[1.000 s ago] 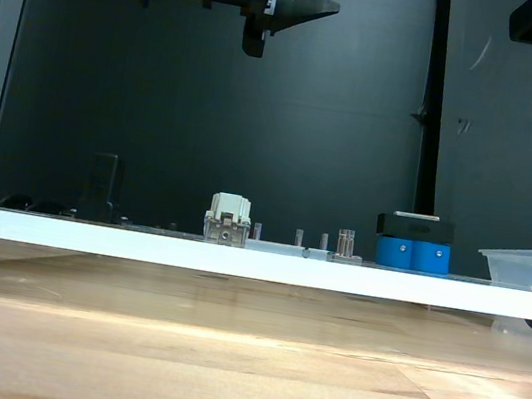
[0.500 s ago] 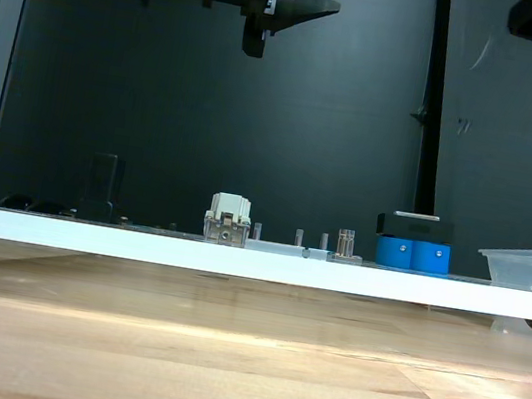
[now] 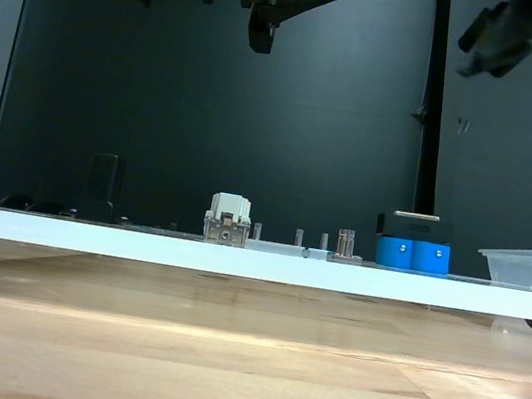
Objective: Pick the RJ45 connector and install on the taskboard
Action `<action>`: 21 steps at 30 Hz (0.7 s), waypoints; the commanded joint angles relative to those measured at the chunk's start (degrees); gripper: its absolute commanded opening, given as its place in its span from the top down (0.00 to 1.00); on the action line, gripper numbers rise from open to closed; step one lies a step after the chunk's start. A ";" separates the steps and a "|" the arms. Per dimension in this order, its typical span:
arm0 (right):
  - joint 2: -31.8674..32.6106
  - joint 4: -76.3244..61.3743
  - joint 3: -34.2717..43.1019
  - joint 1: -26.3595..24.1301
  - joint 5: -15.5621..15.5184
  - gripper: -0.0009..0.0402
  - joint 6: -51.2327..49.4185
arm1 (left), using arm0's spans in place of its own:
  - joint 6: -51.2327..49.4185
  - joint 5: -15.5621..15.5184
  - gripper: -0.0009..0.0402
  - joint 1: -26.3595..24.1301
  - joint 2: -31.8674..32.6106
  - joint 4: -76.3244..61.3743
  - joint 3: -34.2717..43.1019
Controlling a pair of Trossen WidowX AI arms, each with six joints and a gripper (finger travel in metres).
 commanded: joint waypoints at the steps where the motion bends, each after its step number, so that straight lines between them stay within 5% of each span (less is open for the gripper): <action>1: -2.23 3.45 -1.77 -5.31 -1.46 0.66 -4.33 | -0.02 -0.11 0.68 0.00 -0.02 -0.55 0.00; 5: -3.54 7.78 -2.01 -10.82 -5.75 0.66 -9.77 | 0.02 -0.37 0.73 0.07 -0.59 -0.74 0.00; 10: -4.22 17.99 -2.14 -16.06 -12.17 0.66 -14.21 | 3.48 -0.33 0.98 0.04 -5.42 -4.63 -0.90; 14: -4.63 26.64 -4.11 -20.41 -19.82 0.70 -14.69 | 4.72 -4.02 0.98 0.02 -11.82 -9.14 -3.89; 21: -9.92 43.65 -13.75 -21.84 -19.91 0.88 -14.34 | 4.26 -6.27 0.98 0.00 -20.57 -8.57 -12.57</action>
